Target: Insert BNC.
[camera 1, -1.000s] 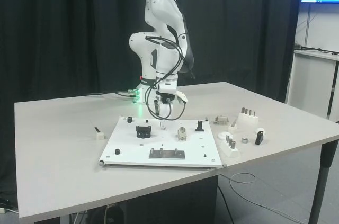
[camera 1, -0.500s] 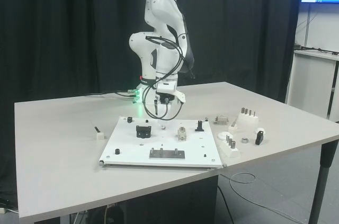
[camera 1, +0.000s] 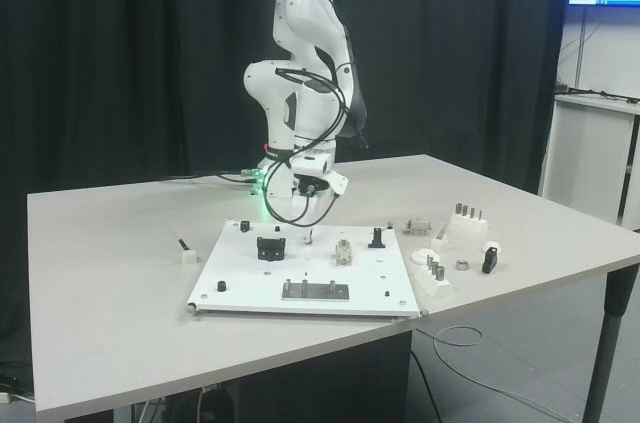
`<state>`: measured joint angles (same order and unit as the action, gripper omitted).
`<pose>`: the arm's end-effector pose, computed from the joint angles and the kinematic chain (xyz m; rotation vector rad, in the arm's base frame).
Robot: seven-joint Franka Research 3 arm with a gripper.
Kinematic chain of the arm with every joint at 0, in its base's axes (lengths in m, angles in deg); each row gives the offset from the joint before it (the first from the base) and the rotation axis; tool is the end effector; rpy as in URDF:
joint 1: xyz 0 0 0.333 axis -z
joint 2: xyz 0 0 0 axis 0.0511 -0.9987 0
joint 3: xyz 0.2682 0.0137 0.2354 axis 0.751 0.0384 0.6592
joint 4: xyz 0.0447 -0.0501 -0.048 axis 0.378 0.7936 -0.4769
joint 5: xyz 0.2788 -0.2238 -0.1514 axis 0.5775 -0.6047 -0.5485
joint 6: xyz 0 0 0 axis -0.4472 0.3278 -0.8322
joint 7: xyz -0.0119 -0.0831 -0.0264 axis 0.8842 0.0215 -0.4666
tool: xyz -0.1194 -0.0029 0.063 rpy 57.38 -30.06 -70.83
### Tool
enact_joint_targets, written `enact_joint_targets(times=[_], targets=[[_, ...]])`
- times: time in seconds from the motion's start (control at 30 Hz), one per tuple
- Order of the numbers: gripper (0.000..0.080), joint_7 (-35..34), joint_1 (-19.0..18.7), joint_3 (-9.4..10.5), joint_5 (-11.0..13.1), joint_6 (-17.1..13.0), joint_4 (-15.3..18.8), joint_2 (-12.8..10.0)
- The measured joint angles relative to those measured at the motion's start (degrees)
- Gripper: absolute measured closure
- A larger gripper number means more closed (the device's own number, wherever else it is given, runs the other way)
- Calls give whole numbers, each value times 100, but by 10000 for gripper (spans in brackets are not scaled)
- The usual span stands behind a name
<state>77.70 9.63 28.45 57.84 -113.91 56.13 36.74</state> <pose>0.4533 -0.1452 0.2210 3.0763 0.2345 -0.0374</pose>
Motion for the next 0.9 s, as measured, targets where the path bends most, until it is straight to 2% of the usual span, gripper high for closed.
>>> enact_joint_targets(times=[0.47,0.9], targets=[[678,-641,-5,0,0,15,-3,0],[678,-1523,-12,0,0,26,-3,0]])
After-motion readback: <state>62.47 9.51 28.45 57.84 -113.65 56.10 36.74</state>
